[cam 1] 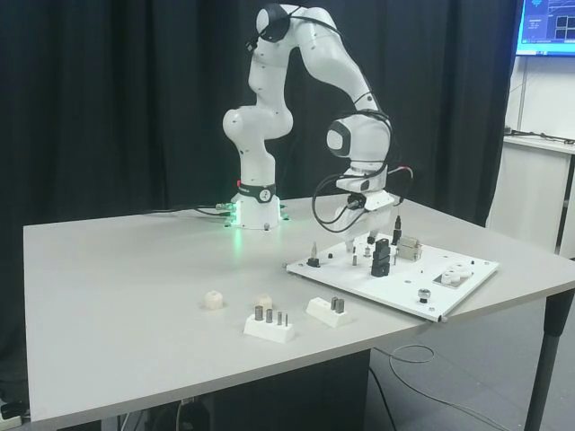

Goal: Pick round peg 2.

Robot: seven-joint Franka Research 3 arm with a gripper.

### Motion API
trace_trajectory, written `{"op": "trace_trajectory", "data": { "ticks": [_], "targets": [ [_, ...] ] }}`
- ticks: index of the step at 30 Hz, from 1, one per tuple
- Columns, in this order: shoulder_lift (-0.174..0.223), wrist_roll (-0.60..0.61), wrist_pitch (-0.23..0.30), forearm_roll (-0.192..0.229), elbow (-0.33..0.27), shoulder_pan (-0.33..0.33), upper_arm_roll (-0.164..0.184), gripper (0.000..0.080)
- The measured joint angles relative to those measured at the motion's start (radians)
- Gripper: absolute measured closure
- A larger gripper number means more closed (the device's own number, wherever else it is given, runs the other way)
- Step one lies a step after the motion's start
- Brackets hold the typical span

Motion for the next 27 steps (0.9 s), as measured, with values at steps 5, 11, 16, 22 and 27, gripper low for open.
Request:
{"op": "trace_trajectory", "data": {
  "ticks": [5,11,16,22,27],
  "targets": [
    [-0.014,0.001,-0.023,0.0,0.007,0.0,-0.001,0.0033],
    [-0.023,0.001,-0.038,0.0,0.011,0.0,-0.002,0.0009],
    [-0.023,-0.011,-0.038,-0.002,0.012,0.0,-0.003,0.0009],
    [-0.023,-0.025,-0.037,-0.002,0.012,-0.001,-0.004,0.0003],
    [-0.023,-0.025,-0.036,-0.002,0.015,-0.002,-0.005,0.0003]
  ]
}}
